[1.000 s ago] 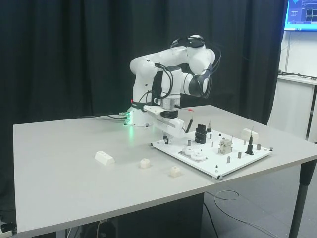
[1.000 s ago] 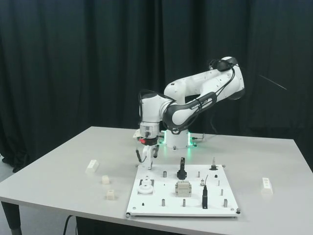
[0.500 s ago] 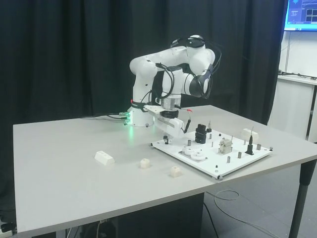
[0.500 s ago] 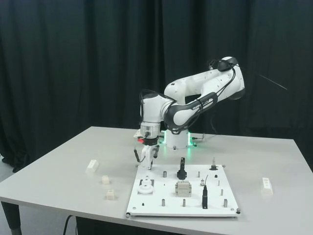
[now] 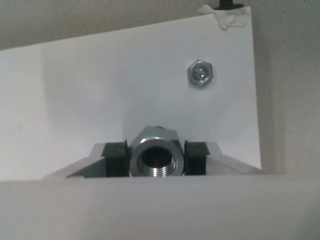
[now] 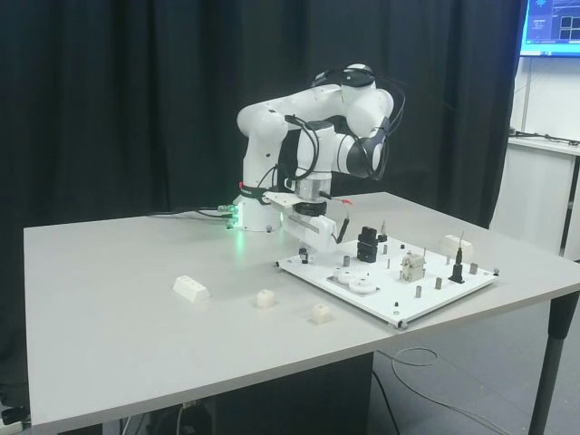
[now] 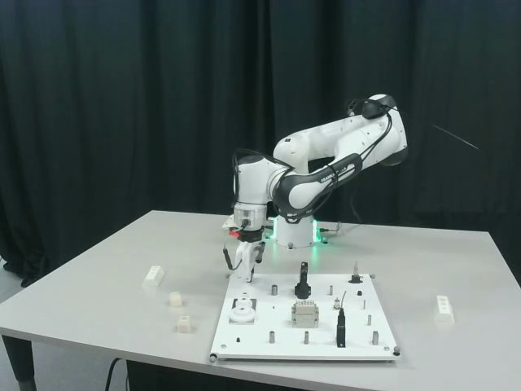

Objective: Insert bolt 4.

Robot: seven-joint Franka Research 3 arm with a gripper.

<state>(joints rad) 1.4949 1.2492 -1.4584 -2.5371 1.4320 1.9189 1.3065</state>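
Note:
In the wrist view my gripper (image 5: 154, 159) is shut on a grey hexagonal bolt (image 5: 154, 154), its hollow threaded end facing the camera. Black pads (image 5: 114, 159) press it from both sides. Below it lies the white board (image 5: 75, 100), with a small hex nut (image 5: 200, 73) fixed near a taped corner. From the room views the gripper (image 6: 306, 246) (image 7: 245, 273) hangs just over the white board (image 6: 453, 288) (image 7: 269, 346) at its corner nearest the arm's base.
On the board stand a black fixture (image 7: 303, 286), a white gear (image 7: 241, 309), a grey connector block (image 7: 304, 313) and several small pegs. Three white blocks (image 7: 152, 277) lie on the grey table (image 7: 106, 285) to the board's left; another white block (image 7: 444, 308) lies to its right.
The gripper has shifted slightly toward the board's corner with the bolt held; between half a second ago and now nothing visibly moves.

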